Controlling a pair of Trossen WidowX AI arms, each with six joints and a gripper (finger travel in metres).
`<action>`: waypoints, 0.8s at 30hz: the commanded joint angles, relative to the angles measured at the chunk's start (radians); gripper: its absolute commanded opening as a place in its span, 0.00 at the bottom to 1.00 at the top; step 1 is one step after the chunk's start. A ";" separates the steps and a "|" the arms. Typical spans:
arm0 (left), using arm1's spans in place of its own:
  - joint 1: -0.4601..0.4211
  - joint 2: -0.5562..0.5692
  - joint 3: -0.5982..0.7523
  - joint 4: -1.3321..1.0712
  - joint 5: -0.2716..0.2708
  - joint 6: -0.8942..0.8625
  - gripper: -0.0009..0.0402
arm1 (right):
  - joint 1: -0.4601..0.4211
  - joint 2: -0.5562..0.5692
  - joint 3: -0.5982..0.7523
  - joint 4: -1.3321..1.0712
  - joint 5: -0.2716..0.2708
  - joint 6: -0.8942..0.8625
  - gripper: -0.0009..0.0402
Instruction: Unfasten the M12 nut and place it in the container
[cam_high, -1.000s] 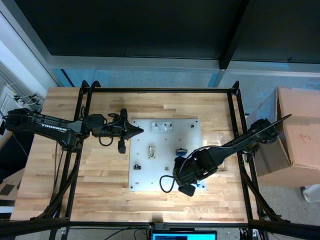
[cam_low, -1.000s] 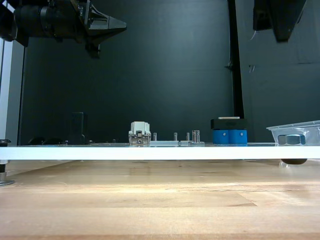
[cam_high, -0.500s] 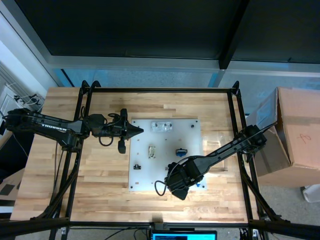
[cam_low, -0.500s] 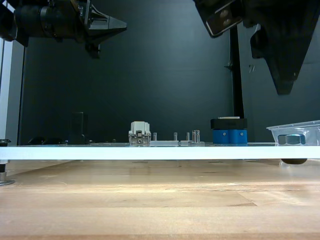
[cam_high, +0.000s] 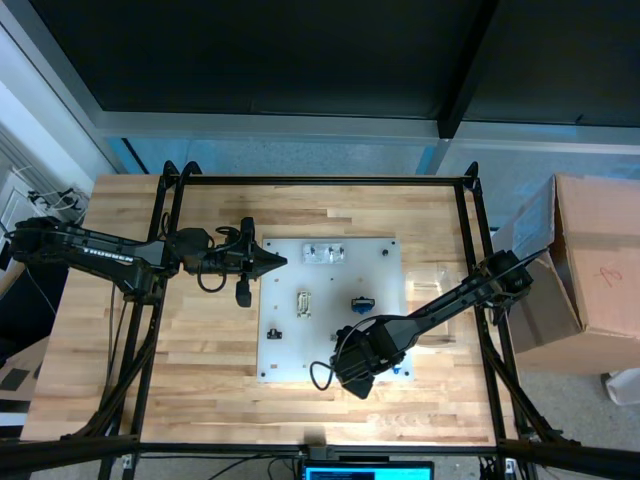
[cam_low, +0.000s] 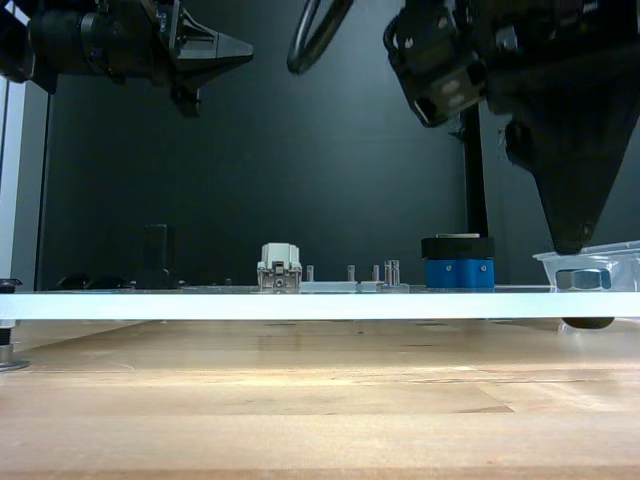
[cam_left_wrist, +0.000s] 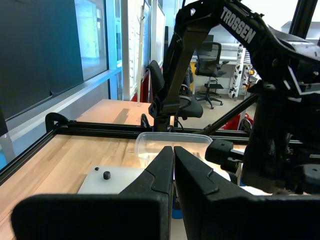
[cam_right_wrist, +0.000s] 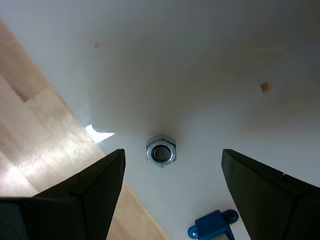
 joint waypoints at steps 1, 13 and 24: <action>0.000 0.000 0.000 0.000 0.000 0.000 0.02 | 0.000 0.015 -0.005 0.008 0.002 0.003 0.62; 0.000 0.000 0.000 0.000 0.000 0.000 0.02 | -0.001 0.033 -0.007 0.058 0.020 0.002 0.43; 0.000 0.000 0.000 0.000 0.000 0.000 0.02 | 0.000 0.033 -0.008 0.061 0.022 -0.003 0.14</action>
